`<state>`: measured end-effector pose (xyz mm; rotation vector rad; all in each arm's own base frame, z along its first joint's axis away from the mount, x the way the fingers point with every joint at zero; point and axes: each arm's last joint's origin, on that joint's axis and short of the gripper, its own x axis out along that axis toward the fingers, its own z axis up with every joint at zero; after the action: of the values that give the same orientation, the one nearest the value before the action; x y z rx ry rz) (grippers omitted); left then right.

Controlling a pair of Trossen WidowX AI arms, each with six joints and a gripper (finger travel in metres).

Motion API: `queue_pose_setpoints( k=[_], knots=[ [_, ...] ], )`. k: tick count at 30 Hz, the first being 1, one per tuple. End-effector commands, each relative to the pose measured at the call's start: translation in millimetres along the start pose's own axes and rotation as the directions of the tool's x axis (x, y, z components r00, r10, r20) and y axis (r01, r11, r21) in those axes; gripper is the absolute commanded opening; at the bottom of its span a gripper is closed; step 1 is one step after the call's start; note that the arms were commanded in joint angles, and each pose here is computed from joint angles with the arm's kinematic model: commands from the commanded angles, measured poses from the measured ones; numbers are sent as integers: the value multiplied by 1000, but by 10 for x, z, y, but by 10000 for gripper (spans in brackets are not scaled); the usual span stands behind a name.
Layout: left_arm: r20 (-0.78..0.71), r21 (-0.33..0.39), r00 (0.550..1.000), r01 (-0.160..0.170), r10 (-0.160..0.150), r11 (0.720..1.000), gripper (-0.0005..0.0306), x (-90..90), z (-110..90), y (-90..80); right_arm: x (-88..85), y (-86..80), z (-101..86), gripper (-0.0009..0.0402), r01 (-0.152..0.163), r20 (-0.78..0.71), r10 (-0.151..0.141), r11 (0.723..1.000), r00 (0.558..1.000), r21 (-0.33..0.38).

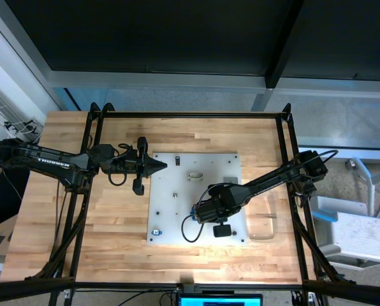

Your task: Pick the 16mm cylinder and place it in the container

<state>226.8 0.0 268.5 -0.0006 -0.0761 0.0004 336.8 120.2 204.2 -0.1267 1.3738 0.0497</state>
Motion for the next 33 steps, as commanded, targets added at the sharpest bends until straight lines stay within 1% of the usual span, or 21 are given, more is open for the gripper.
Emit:
queue_pose_setpoints(
  k=[1,8,18,23,27,33],
  knots=[
    [1,0,1000,0,0,1000,0,0,2,0,-33,-3,-2,19,-2,8,2,1000,1000,2],
    [1,0,1000,0,0,1000,0,0,2,0,-144,-22,-27,19,-6,27,6,1000,1000,4],
    [1,0,1000,0,0,1000,0,0,2,0,-408,-75,-140,19,-9,36,8,1000,999,10],
    [1,0,1000,0,0,1000,0,0,2,0,-545,-97,-216,19,-18,58,15,999,998,50],
    [1,0,1000,0,0,1000,0,0,2,0,-603,-102,-309,19,-18,48,15,997,999,72],
    [1,0,1000,0,0,1000,0,0,2,0,-678,-104,-437,19,-29,62,22,992,998,120]
  ],
)
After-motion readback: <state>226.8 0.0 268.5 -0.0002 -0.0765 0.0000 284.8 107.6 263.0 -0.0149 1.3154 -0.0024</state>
